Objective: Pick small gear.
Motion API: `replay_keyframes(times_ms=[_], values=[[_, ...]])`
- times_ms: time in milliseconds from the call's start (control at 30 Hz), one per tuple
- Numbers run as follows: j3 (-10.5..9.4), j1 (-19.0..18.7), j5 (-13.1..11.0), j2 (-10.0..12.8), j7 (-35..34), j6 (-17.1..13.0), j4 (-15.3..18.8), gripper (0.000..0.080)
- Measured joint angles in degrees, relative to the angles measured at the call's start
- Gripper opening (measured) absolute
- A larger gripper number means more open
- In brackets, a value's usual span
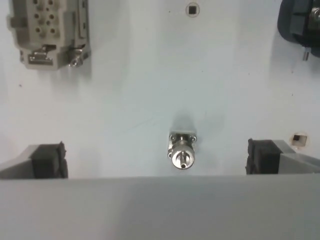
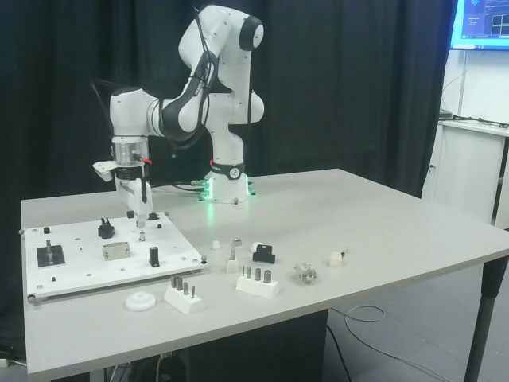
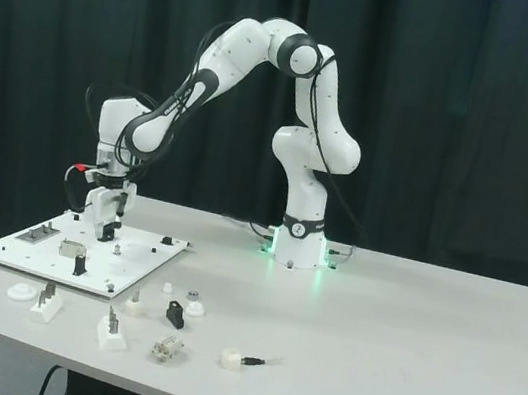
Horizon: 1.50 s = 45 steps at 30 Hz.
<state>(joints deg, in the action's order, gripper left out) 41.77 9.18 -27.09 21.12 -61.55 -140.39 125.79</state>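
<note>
Gripper (image 1: 156,159) hovers, jaws wide, over small metal shaft post (image 1: 182,151) on flat white board (image 1: 150,90); nothing held.

White arm bent low, gripper (image 1: 157,159) downward, fingers spread wide.

this is a robotics lab or test cell. black curtains (image 3: 481,112) hang floor to ceiling behind everything, closing off the space. a white seven-joint robot arm (image 3: 266,66) is bolted straight onto a large grey table (image 3: 405,323), with a green light glowing at its base (image 3: 297,254). a flat white assembly board (image 2: 103,255) lies on the table, studded with small fixtures, and little white holder blocks with metal pins (image 2: 256,282) sit in front of it. off to one side, a wall-mounted display screen (image 2: 480,22) hangs above a second white bench (image 2: 469,159).
</note>
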Motion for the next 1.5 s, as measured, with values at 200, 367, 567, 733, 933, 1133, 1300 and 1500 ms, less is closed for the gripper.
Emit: replay_keyframes(times_ms=[200, 367, 567, 733, 933, 1133, 1300, 1500], values=[[0.05, 0.0, 1.1, -0.4, 0.0, 1.5, -0.8, 0.08], [0.05, -0.1, 2.2, -0.7, 0.0, 2.2, -1.5, 0.08], [0.05, -0.2, 2.9, -0.9, 0.0, 2.6, -2.2, 0.08], [0.05, -0.3, 3.1, -0.9, 0.2, 2.7, -2.5, 0.08], [0.05, -0.5, 3.2, -0.9, 0.7, 2.9, -2.9, 0.08], [0.04, -0.8, 3.7, -1.2, 5.6, 3.3, -3.2, 0.08], [0.0, -1.5, 3.7, -1.5, 12.5, 3.6, -3.2, 0.08], [-0.06, -3.2, 3.7, -1.7, 21.5, 3.9, -2.9, 0.08]])
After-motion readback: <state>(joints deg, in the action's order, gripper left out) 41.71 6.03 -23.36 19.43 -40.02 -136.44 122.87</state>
